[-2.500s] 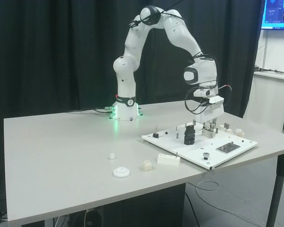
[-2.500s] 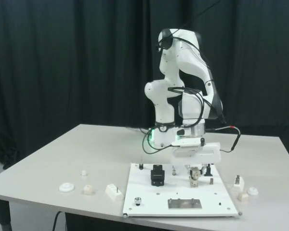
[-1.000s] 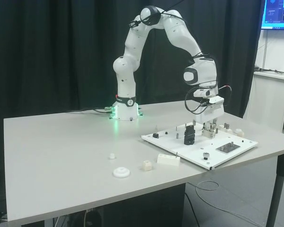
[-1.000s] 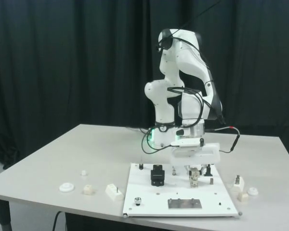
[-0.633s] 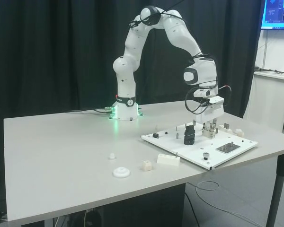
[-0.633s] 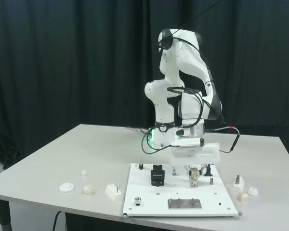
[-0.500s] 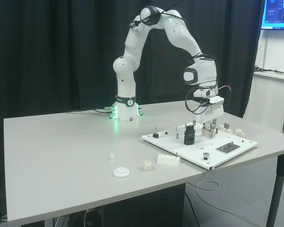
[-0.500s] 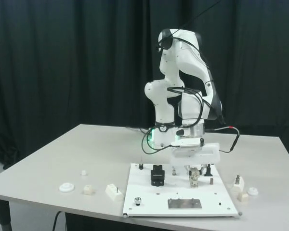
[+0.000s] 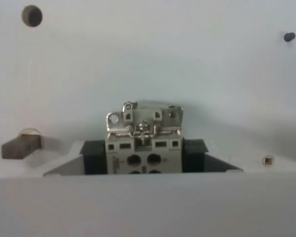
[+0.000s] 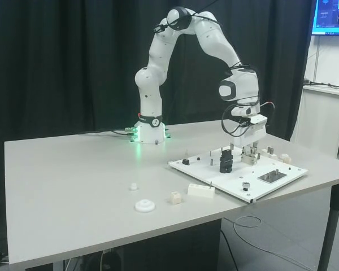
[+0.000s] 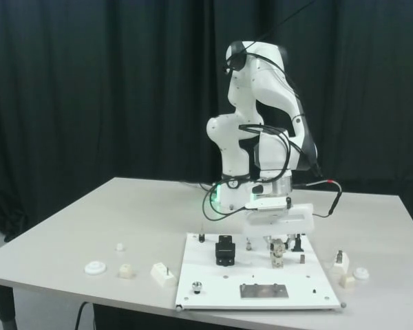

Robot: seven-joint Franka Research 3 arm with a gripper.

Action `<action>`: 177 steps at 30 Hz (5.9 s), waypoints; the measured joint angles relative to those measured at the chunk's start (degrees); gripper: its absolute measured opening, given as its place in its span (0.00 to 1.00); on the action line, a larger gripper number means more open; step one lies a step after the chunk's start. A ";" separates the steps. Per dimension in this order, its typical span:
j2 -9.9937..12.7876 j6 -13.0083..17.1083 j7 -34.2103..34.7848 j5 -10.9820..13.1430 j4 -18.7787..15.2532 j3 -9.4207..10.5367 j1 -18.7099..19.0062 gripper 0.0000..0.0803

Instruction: Insert waterproof.

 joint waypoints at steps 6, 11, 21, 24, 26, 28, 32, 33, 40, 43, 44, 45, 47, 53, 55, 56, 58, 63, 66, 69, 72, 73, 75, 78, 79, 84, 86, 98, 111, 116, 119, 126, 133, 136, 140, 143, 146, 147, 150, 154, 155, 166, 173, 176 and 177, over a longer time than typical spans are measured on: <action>-0.05 -0.23 0.46 0.32 0.00 0.00 -0.05 0.40; -0.04 -0.25 0.65 1.10 0.01 0.01 -0.04 0.40; 0.01 -0.25 1.24 3.20 0.04 0.07 -0.07 0.40; 0.07 -0.19 1.29 3.23 0.09 0.06 -0.10 0.40; 0.14 -0.10 1.29 3.23 0.15 0.04 -0.15 0.40; 0.19 -0.06 1.28 3.23 0.17 0.01 -0.22 0.40; 0.22 -0.06 1.09 3.23 0.17 0.00 -0.29 0.40; 0.22 -0.07 1.03 3.23 0.17 -0.02 -0.33 0.40; 0.21 -0.13 0.69 3.23 0.18 0.06 -0.36 0.40; 0.19 -0.13 0.34 3.23 0.18 0.11 -0.36 0.40; 0.19 -0.13 0.22 3.23 0.18 0.13 -0.35 0.40; 0.17 -0.13 0.12 3.23 0.19 0.18 -0.33 0.40; 0.18 -0.13 -0.02 3.22 0.24 0.36 -0.31 0.40; 0.17 -0.12 -0.80 3.22 0.26 0.36 -0.33 0.40; 0.18 -0.11 -1.10 3.23 0.26 0.35 -0.36 0.40; 0.19 -0.11 -1.25 3.23 0.26 0.35 -0.36 0.40; 0.21 -0.10 -1.56 3.23 0.26 0.35 -0.39 0.40; 0.22 -0.09 -2.07 3.23 0.26 0.31 -0.46 0.40; 0.22 -0.09 -2.10 3.23 0.25 0.31 -0.47 0.40; 0.21 -0.11 -2.10 3.23 0.24 0.31 -0.47 0.40; 0.16 -0.18 -2.10 3.23 0.20 0.31 -0.48 0.40; 0.13 -0.21 -2.10 3.23 0.18 0.30 -0.48 0.40; 0.06 -0.29 -2.10 3.23 0.12 0.30 -0.48 0.40; -0.05 -0.48 -2.10 3.23 0.03 0.30 -0.48 0.40; -0.08 -0.55 -2.09 3.23 0.01 0.30 -0.48 0.40; -0.16 -0.63 -2.07 3.23 -0.07 0.33 -0.48 0.40; -0.18 -0.63 -2.05 3.23 -0.09 0.34 -0.48 0.40; -0.16 -0.41 -1.42 3.78 -0.10 0.43 -0.46 0.40; 0.22 1.05 -1.42 4.45 -0.14 0.46 -0.49 0.40; 0.23 1.10 -1.52 4.44 -0.14 0.46 -0.50 0.40; 0.22 1.11 -1.57 4.44 -0.14 0.48 -0.50 0.40; 0.19 1.11 -1.65 4.44 -0.14 0.49 -0.50 0.40; 0.18 1.11 -1.63 4.44 -0.14 0.46 -0.53 0.40; 0.18 1.11 -1.38 4.48 -0.15 0.33 -0.60 0.40; 0.19 1.22 -0.78 4.90 -0.13 0.28 -0.70 0.40; 0.20 1.23 -0.37 5.34 -0.14 0.29 -0.71 0.40; 0.21 1.24 -0.34 5.75 -0.15 0.32 -0.71 0.40; 0.21 1.24 -0.34 5.89 -0.15 0.32 -0.71 0.40; 0.21 1.24 -0.34 6.30 -0.16 0.37 -0.71 0.40; 0.20 1.24 -0.40 6.35 -0.17 0.42 -0.68 0.40; 0.19 1.24 -0.46 6.35 -0.18 0.42 -0.68 0.40; 0.03 1.24 -3.79 6.31 -0.40 0.38 -0.66 0.40; 0.03 1.98 -4.14 6.32 -0.67 0.41 -0.66 0.40; 0.03 2.87 -4.14 6.32 -0.94 0.58 -0.66 0.40; 0.03 3.24 -4.14 6.32 -1.06 0.65 -0.66 0.40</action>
